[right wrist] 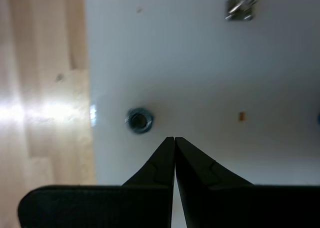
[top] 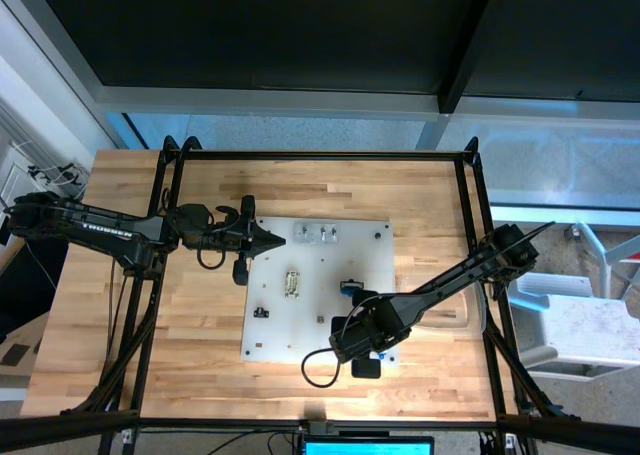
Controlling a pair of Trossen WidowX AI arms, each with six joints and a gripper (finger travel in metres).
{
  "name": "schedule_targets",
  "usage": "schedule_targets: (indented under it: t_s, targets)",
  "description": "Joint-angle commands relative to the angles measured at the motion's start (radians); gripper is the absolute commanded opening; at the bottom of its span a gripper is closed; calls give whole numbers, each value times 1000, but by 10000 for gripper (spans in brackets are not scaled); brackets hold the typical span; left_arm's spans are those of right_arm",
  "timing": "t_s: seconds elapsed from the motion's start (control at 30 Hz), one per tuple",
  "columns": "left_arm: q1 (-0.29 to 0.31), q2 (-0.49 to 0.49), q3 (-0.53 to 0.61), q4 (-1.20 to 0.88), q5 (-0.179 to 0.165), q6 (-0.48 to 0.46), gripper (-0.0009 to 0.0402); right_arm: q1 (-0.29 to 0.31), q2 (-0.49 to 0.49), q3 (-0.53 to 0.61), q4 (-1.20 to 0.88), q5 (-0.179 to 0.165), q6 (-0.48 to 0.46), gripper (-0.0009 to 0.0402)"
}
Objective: Pick the M12 fastener and fasten on the M12 threads
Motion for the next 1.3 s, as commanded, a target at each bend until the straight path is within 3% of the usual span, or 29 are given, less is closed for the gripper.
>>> schedule_targets:
  t_s: [0.03,0.4,0.53,0.63,0.7,0.83,1.1,1.17,1.3]
  targets:
    - [0,0,0,0,0,0,0,1,26,-5,8,25,23,0]
    - [0,0,0,0,0,0,0,11,57,-5,39,2,44,0]
    - [0,0,0,0,0,0,0,11,57,-5,45,-62,42,0]
    - [0,0,0,1,0,0,0,11,54,-5,44,-171,14,0]
    - [0,0,0,0,0,0,0,11,53,-5,43,-223,-2,0]
    - [0,0,0,1,0,0,0,11,50,-5,40,-236,-6,0]
    - [0,0,0,0,0,0,0,11,47,-1,35,-224,-11,0]
    - [0,0,0,0,0,0,0,11,41,4,31,-176,-8,0]
    - [0,0,0,0,0,0,0,10,33,29,-11,-45,-7,0]
